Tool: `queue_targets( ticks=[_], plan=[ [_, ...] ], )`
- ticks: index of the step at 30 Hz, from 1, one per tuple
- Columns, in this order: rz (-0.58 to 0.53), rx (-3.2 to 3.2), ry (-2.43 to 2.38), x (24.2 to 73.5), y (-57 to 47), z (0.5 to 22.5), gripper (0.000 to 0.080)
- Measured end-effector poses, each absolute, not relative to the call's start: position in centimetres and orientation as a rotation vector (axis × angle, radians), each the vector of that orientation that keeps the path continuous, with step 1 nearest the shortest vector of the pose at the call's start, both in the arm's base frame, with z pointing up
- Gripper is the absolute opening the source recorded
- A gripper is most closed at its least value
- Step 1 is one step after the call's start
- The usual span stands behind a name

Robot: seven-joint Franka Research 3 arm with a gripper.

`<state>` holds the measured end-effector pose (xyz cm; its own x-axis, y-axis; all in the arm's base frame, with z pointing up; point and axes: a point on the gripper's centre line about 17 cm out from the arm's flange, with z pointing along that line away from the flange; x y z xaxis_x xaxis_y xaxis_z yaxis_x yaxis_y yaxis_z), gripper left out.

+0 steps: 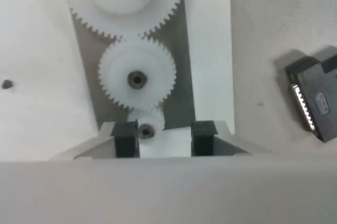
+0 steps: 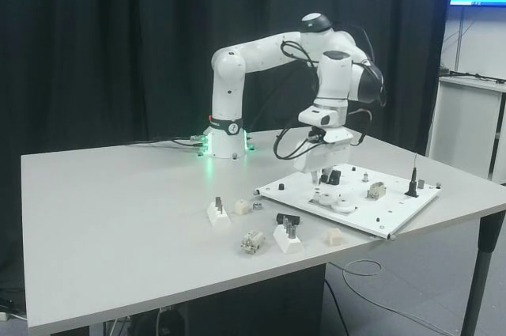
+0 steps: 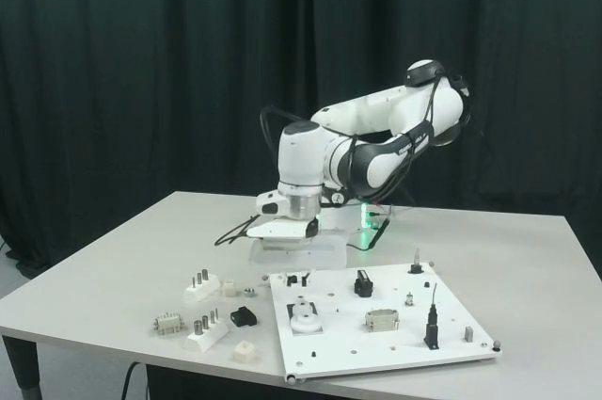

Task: Insert small gear.

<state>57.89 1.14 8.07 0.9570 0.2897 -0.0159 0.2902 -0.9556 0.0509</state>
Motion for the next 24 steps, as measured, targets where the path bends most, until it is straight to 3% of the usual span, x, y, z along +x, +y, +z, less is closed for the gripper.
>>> queue_targets(
  ticks=[24],
  plan=[
    [0.002,3.074,0.352,57.9,2.0,10.4,0.018]
  ],
)
